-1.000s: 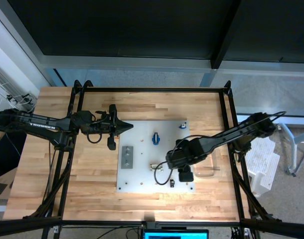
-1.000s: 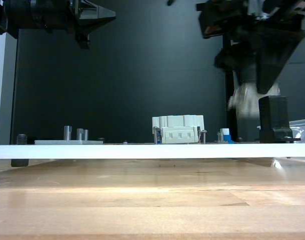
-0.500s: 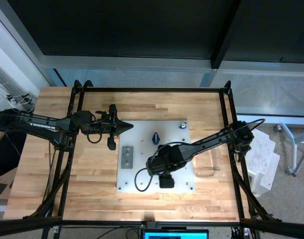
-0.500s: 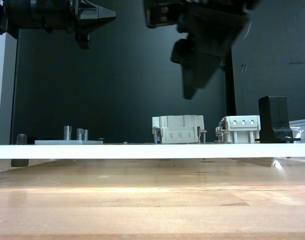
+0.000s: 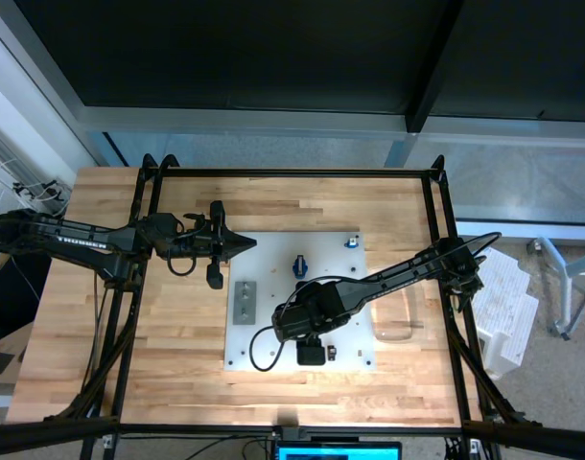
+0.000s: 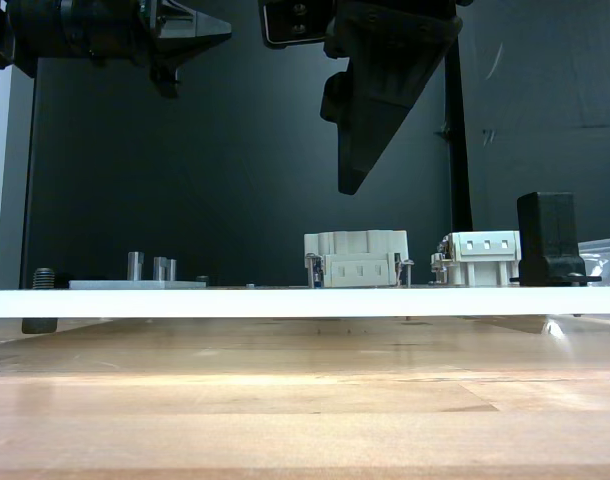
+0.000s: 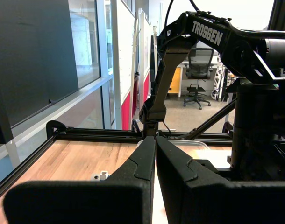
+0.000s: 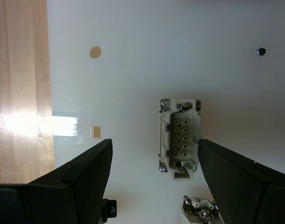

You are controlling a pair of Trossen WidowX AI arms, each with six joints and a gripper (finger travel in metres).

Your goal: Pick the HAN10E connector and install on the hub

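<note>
Beneath the spread right claw (image 8: 154, 142), HAN10E connector (image 8: 180, 140), untouched, left claw (image 7: 155, 140) pressed together, aloft

Two black robot arms, one from the left (image 5: 72, 240) and one from the right (image 5: 412, 271), reach over one wooden table (image 5: 177, 383). That makes two grippers. The left gripper (image 5: 251, 242) sits left of centre in the high view with its fingers pressed together. The right gripper (image 6: 351, 178) hangs at upper centre in the low view with its fingers spread wide.

One white square plate (image 5: 273, 247) lies at the high view's centre. On it stand two light grey-beige rectangular connector blocks, one at the low view's centre (image 6: 357, 258) and one right of it (image 6: 480, 258).

The right wrist view shows ten dark contact holes (image 8: 174, 139) on one such block, in two rows of five.

There is also:
- one flat grey metal block (image 5: 245, 302)
- three short silvery pegs (image 6: 160, 267)
- one tall black block (image 6: 550, 240)
- two small blue parts (image 5: 299, 265) (image 5: 351, 240)
</note>
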